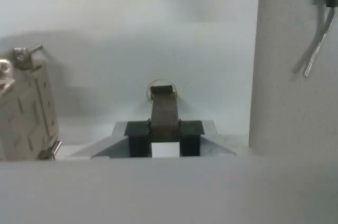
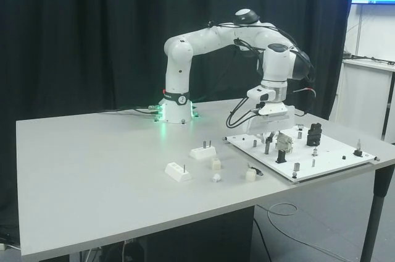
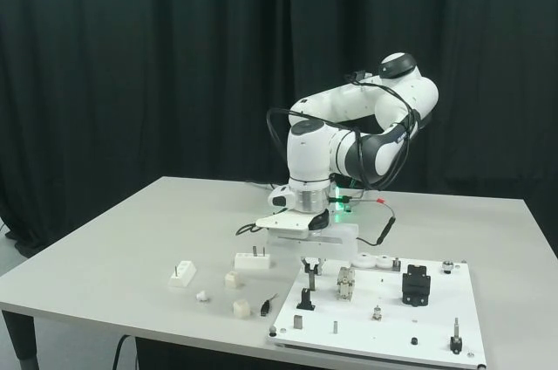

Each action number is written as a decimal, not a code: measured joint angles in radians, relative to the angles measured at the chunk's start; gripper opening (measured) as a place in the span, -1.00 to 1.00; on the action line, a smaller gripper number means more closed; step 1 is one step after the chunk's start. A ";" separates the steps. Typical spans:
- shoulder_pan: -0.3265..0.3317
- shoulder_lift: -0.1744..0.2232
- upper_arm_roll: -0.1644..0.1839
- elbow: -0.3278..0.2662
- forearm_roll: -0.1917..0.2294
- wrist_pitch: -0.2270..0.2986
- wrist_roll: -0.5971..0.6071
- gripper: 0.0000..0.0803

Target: Insert square peg 3.

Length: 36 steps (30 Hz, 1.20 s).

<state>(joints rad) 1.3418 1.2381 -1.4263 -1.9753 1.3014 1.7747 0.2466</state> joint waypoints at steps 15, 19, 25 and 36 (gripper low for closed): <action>0.005 0.000 -0.001 0.000 0.002 0.005 0.001 -0.73; 0.007 0.000 0.000 0.000 0.003 0.008 0.002 -0.73; 0.007 0.000 0.003 0.000 0.003 0.016 0.003 -0.73; 0.013 0.000 0.003 -0.005 0.003 0.025 0.003 -0.73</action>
